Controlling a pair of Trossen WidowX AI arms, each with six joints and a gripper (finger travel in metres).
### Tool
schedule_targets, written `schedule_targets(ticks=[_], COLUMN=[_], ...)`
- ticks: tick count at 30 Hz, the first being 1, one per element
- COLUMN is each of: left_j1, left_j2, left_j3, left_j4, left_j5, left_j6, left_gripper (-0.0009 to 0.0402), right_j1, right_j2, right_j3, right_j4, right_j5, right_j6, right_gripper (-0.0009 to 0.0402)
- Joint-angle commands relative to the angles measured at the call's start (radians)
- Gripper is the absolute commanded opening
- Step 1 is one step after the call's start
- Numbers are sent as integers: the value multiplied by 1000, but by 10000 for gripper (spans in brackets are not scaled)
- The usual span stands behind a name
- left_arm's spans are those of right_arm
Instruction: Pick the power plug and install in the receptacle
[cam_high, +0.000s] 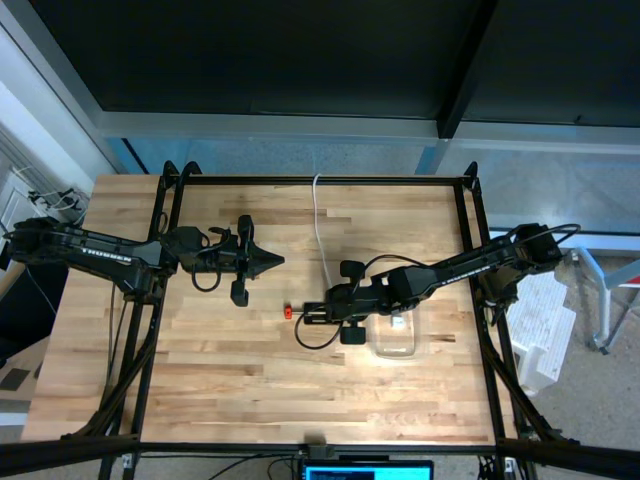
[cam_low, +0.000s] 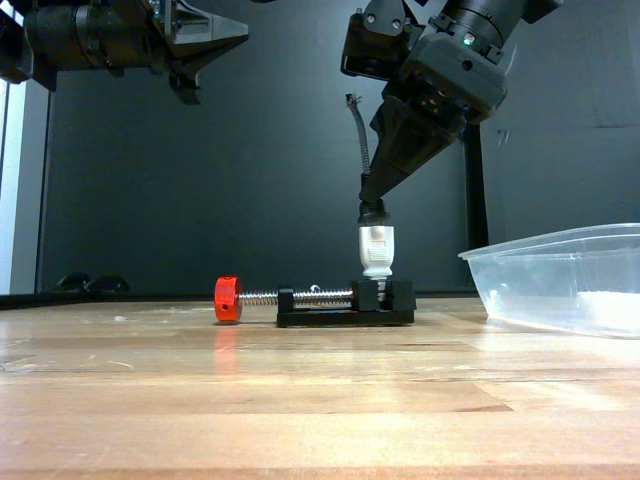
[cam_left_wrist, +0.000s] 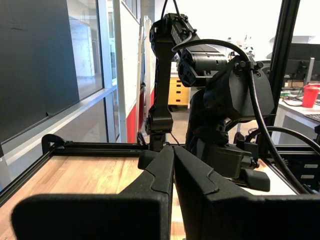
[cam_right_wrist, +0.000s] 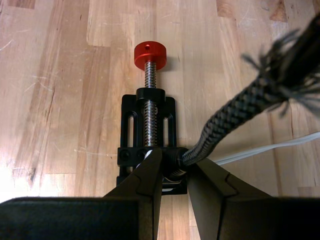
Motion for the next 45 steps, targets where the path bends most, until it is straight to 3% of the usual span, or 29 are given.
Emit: schedule_targets(ticks=[1, 11, 15, 28, 36, 45], left_j1=[0, 0, 0, 0, 0, 0], left_j2=[0, 0, 0, 0, 0, 0], left_j3=[0, 0, 0, 0, 0, 0], left_j4=[0, 0, 0, 0, 0, 0], left_j5=[0, 0, 0, 0, 0, 0], left_j6=[0, 0, 0, 0, 0, 0], left_gripper=[0, 0, 0, 0, 0, 0], right_j1=[2, 26, 38, 51, 58, 61], right_j2=[-13, -44, -45, -52, -86, -101], right_j3=[-5, -98, -124, -190, -312, -350], right_j4=[5, 113, 151, 252, 392, 451], right_j5=[5, 7, 56, 64, 128, 124], right_j6=[-1, -2, -17, -31, -34, -29], right_gripper=[0, 0, 0, 0, 0, 0])
